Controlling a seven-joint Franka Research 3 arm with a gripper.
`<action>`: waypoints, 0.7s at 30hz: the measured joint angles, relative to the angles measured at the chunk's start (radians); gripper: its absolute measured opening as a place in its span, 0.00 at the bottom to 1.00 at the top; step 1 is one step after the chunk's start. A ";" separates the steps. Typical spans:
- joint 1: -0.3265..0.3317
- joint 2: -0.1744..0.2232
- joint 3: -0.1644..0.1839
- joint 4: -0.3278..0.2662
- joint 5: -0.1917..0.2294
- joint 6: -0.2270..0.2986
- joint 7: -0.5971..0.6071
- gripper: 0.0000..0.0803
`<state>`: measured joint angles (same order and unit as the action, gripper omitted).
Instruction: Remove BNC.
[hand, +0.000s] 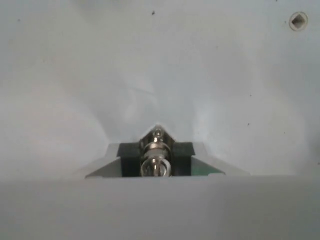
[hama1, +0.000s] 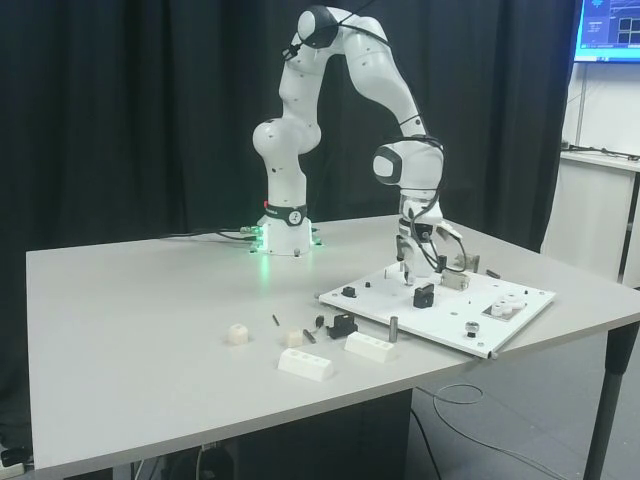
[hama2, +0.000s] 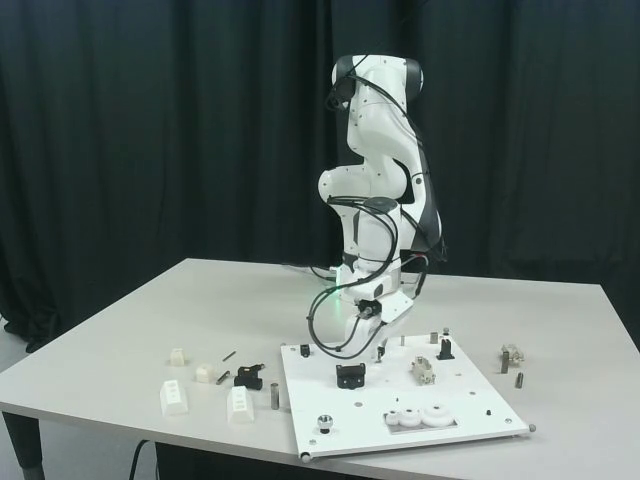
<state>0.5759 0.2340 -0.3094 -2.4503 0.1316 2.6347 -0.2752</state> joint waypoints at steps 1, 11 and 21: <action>0.000 0.000 0.000 0.000 0.000 0.000 -0.004 0.15; 0.000 0.000 0.000 0.000 -0.001 -0.001 -0.063 0.15; 0.000 0.000 0.000 0.002 -0.007 -0.004 -0.149 0.15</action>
